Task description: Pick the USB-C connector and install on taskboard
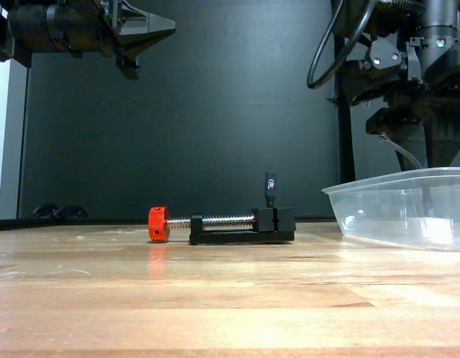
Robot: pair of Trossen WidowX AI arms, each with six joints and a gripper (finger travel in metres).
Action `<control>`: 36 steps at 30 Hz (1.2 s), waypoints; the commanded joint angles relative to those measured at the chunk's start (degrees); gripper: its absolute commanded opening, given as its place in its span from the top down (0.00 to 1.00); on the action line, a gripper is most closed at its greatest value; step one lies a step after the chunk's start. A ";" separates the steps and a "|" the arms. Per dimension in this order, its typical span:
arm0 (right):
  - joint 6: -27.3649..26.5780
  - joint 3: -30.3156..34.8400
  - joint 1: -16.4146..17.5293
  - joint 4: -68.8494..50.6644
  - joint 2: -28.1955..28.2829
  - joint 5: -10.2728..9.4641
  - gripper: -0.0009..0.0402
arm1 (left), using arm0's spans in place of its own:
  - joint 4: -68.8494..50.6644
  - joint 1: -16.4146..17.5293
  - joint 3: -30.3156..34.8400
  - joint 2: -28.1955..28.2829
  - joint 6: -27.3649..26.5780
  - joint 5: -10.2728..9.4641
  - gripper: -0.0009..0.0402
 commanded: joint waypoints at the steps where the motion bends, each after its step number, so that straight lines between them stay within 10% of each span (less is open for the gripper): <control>1: 0.31 -1.36 0.07 1.68 0.00 0.04 0.45 | 0.02 0.00 0.00 0.02 0.02 0.00 0.98; 17: -0.33 -5.75 0.46 8.15 0.50 0.02 0.46 | 0.02 0.00 0.00 0.02 0.02 0.00 0.98; 36: -0.81 -5.70 0.74 8.20 0.48 -0.50 0.69 | 0.02 0.00 0.00 0.02 0.02 0.00 0.98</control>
